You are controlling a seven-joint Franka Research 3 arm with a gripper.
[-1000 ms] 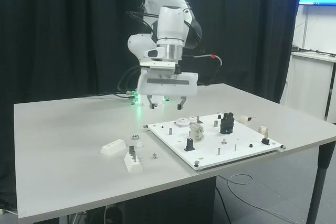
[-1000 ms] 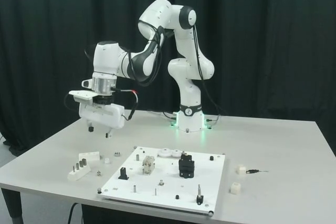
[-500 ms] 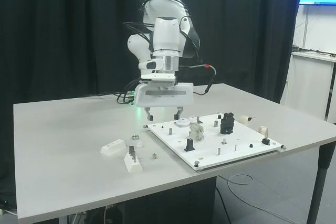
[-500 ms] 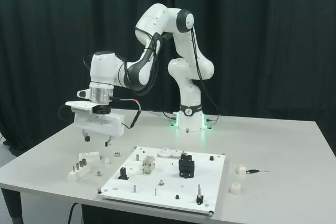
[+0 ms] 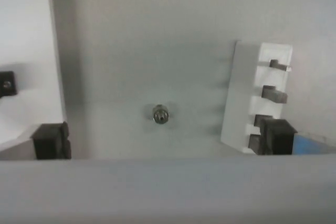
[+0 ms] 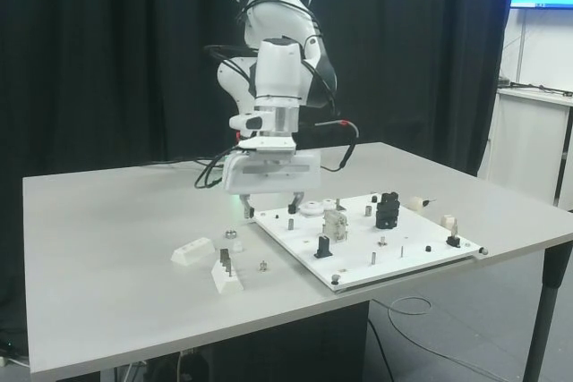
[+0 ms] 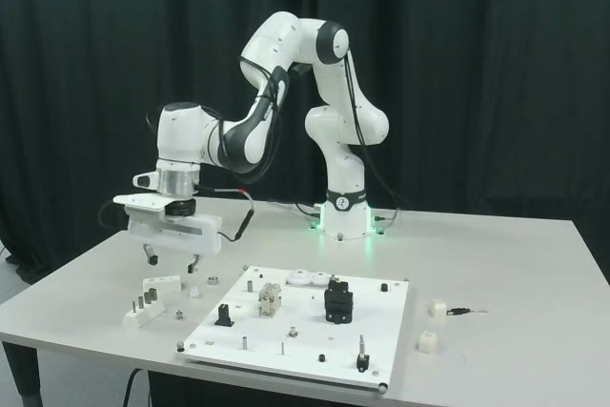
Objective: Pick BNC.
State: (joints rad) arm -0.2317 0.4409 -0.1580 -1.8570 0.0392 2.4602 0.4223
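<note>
The BNC (image 5: 160, 114) is a small round metal connector standing on the grey table between the white board's edge (image 5: 26, 51) and a white peg holder (image 5: 257, 98). From the room it is a tiny part, the BNC (image 6: 264, 265) (image 7: 178, 313), beside the holder (image 6: 226, 272) (image 7: 141, 309). My gripper (image 5: 163, 139) is open, with the black fingertips (image 5: 51, 141) wide apart on either side of the connector. It hangs above the table, clear of the connector. From the room, the gripper (image 6: 269, 210) (image 7: 172, 262) is empty and points down near the board's corner.
A second white block (image 6: 192, 250) (image 7: 162, 285) and a small nut (image 6: 230, 233) lie close by. The white board (image 6: 421, 261) (image 7: 305, 331) carries black fixtures, pins and white discs. Two small white parts (image 7: 437, 308) sit beyond its other side.
My gripper has come down and moved away from the arm's base, toward the loose parts beside the board's corner. It stays open and empty.
</note>
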